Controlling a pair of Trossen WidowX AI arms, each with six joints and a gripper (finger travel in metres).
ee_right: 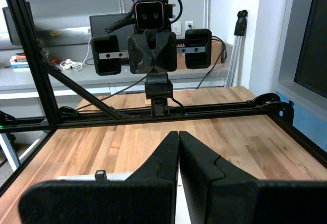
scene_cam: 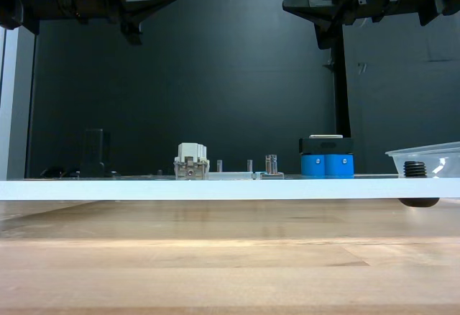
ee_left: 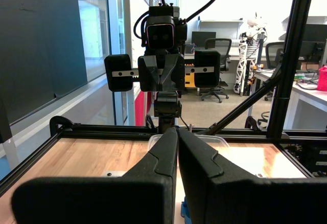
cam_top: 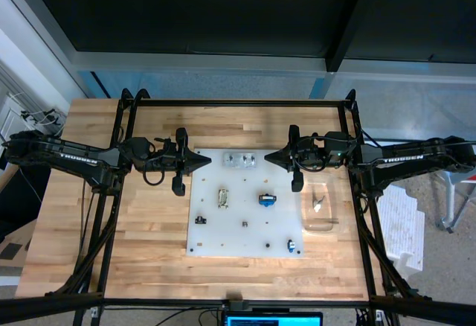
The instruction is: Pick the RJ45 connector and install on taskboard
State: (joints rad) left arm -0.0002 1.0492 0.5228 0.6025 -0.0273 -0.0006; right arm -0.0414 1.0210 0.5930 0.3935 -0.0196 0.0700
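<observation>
The white taskboard (cam_top: 245,225) lies flat in the middle of the table and carries small silver, beige, blue and black fittings. A tiny whitish RJ45 connector (cam_top: 318,205) rests inside the clear tray (cam_top: 318,226) just right of the board. My left gripper (cam_top: 208,161) hovers high over the board's back left corner, shut and empty. My right gripper (cam_top: 268,156) hovers high over the board's back right, shut and empty, behind and left of the tray. In each wrist view the fingers (ee_left: 176,147) (ee_right: 178,144) meet with nothing between them, facing the other arm.
On the board stand a beige connector block (scene_cam: 190,164), a blue fitting (scene_cam: 327,158), and small metal posts (scene_cam: 271,165). A black frame (cam_top: 238,104) rims the wooden table. The tray's edge (scene_cam: 424,153) shows at the low view's right.
</observation>
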